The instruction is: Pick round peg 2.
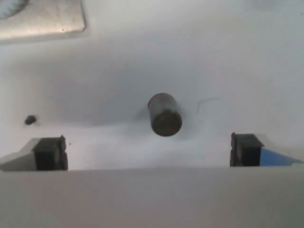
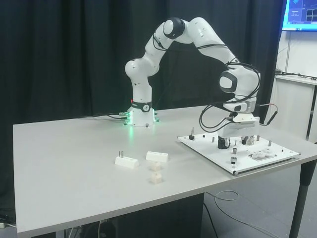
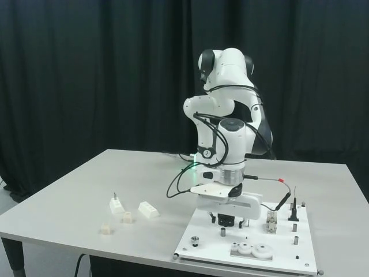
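Observation:
A short grey round peg [image 1: 165,115] stands upright on the white board [image 1: 228,61], in line with the gap between my black fingertips. My gripper [image 1: 147,151] is open, one fingertip [image 1: 49,153] on each side, well apart from the peg and touching nothing. In the second room view the gripper [image 3: 228,221] hangs low over the board [image 3: 300,257], just above and behind the peg [image 3: 222,232]. In the first room view the gripper [image 2: 232,144] hovers over the board [image 2: 208,151]; I cannot pick the peg out under it there.
Another round peg [image 3: 195,240] stands near the board's corner. Two white gears [image 3: 253,250] lie at the board's edge and black posts [image 3: 294,210] stand further along. Small white blocks [image 2: 126,161] sit on the grey table [image 2: 64,148]. A metal plate [image 1: 40,19] lies on the board.

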